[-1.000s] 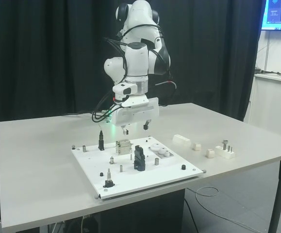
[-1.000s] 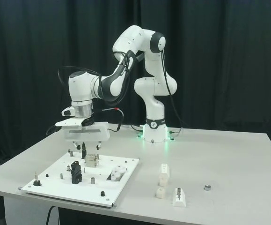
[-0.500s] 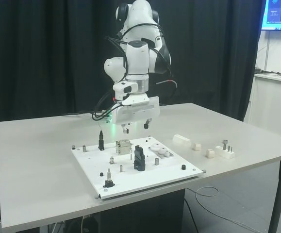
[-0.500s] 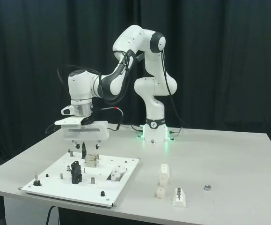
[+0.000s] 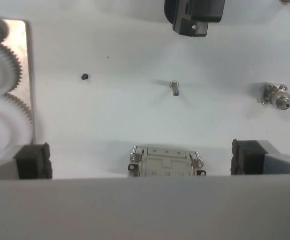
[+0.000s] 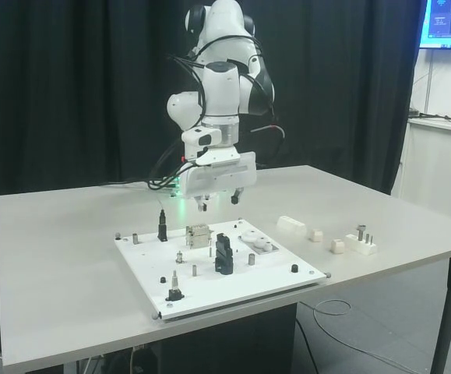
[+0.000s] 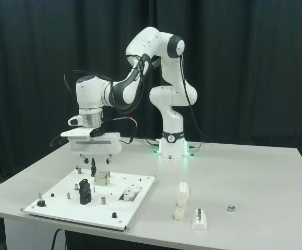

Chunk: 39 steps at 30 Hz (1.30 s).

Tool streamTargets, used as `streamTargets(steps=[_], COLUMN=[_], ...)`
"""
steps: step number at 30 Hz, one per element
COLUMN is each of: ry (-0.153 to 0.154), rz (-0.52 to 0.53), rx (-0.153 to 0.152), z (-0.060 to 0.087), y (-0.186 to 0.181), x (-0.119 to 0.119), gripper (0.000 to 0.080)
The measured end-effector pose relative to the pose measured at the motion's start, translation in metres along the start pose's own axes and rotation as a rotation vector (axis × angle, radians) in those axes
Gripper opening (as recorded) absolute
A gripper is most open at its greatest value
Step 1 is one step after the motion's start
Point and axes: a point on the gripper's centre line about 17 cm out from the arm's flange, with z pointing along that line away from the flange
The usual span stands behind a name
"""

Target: Pick round peg 3.

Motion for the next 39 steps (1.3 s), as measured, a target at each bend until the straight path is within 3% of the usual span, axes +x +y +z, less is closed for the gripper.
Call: streamTargets(steps=[39], ry=[-0.001], rz=[-0.002], rx=[-0.010], z=[-0.0088], y=[-0.0064], x=[0.0038], gripper=[0.0800])
